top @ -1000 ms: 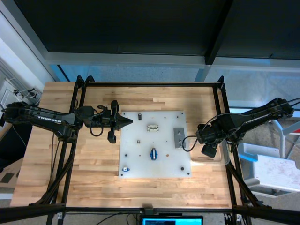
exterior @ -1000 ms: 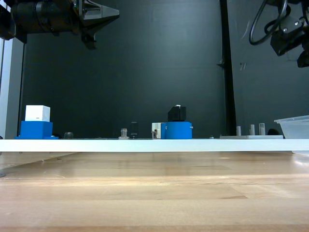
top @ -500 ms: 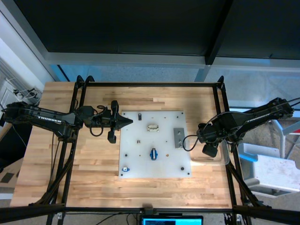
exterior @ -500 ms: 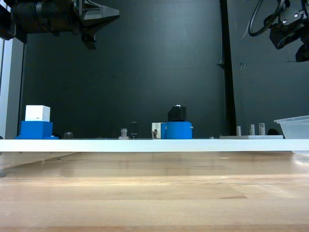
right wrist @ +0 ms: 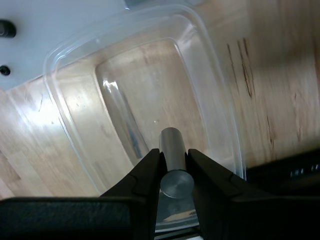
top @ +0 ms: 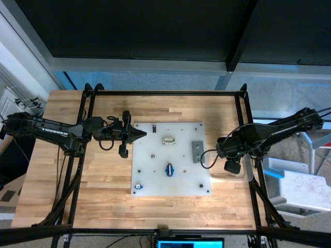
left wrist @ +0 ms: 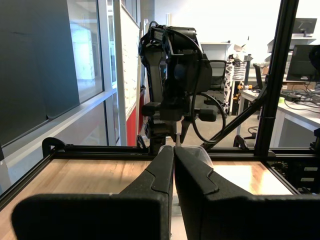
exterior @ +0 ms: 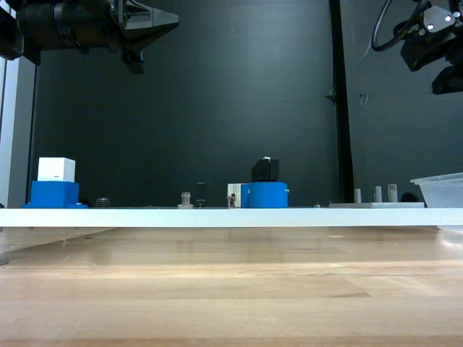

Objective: Pick the 16mm cylinder and place it in the taskboard

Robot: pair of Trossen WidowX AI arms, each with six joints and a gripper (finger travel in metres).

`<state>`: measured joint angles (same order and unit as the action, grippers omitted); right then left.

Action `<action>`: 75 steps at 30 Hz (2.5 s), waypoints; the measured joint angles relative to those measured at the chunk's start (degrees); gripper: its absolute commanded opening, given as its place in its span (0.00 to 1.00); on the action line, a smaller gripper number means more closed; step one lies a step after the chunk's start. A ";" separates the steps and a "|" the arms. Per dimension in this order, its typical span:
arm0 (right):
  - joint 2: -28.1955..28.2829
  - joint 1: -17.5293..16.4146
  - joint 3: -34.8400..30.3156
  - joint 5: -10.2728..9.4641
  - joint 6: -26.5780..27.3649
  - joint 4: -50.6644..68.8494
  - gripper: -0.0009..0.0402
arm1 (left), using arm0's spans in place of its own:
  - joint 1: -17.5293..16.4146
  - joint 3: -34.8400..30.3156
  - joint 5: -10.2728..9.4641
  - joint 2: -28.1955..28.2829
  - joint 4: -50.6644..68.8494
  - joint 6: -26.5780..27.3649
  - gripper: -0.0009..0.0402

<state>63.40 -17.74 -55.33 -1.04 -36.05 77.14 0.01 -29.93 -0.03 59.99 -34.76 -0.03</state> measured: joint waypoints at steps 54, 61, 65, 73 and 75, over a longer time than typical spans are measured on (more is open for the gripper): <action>31.30 0.74 -24.65 1.53 17.57 -6.10 0.09 | 0.00 0.00 0.02 0.00 0.00 0.00 0.02; 35.06 0.94 -27.98 1.51 18.47 -6.91 0.09 | 0.00 -0.02 0.00 0.00 0.00 0.00 0.02; 37.27 1.25 -29.83 1.49 18.67 -7.45 0.09 | 0.00 0.00 0.02 0.00 0.02 -0.02 0.02; 39.30 1.90 -30.60 1.20 19.06 -10.08 0.09 | 0.00 -0.02 0.02 0.00 0.00 0.00 0.02; 39.30 2.01 -30.60 1.14 19.06 -10.67 0.09 | 0.00 -0.02 0.02 0.00 0.00 0.00 0.02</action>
<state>102.69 -15.73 -85.93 0.10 -16.99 66.48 0.01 -29.95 -0.01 59.99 -34.76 -0.03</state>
